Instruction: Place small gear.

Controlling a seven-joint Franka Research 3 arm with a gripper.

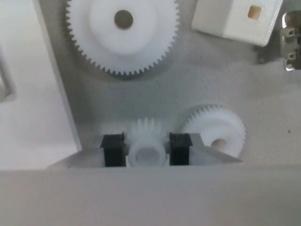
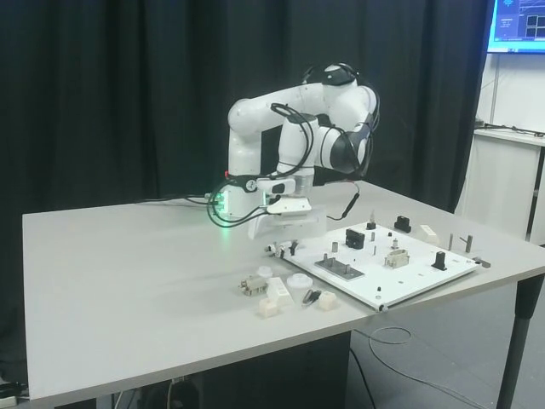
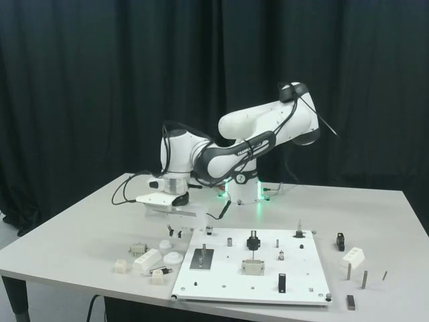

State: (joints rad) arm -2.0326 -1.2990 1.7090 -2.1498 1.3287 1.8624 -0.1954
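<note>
The small white gear (image 1: 147, 143) sits between the two black pads (image 1: 113, 149) of my gripper (image 1: 147, 149), which is shut on it, teeth showing above the pads. In the room views the gripper (image 2: 281, 248) (image 3: 175, 232) hangs low over the grey table, just off the near-left corner of the white assembly board (image 2: 426, 274) (image 3: 221, 276). Whether the gear touches the table cannot be told.
Under the wrist lie a large white gear (image 1: 101, 44), a medium white gear (image 1: 211, 126), a white block (image 1: 233, 21) and a metal connector (image 1: 290, 42). The board's edge (image 1: 28, 94) runs close beside the gripper. Several pegs and fixtures stand on the board.
</note>
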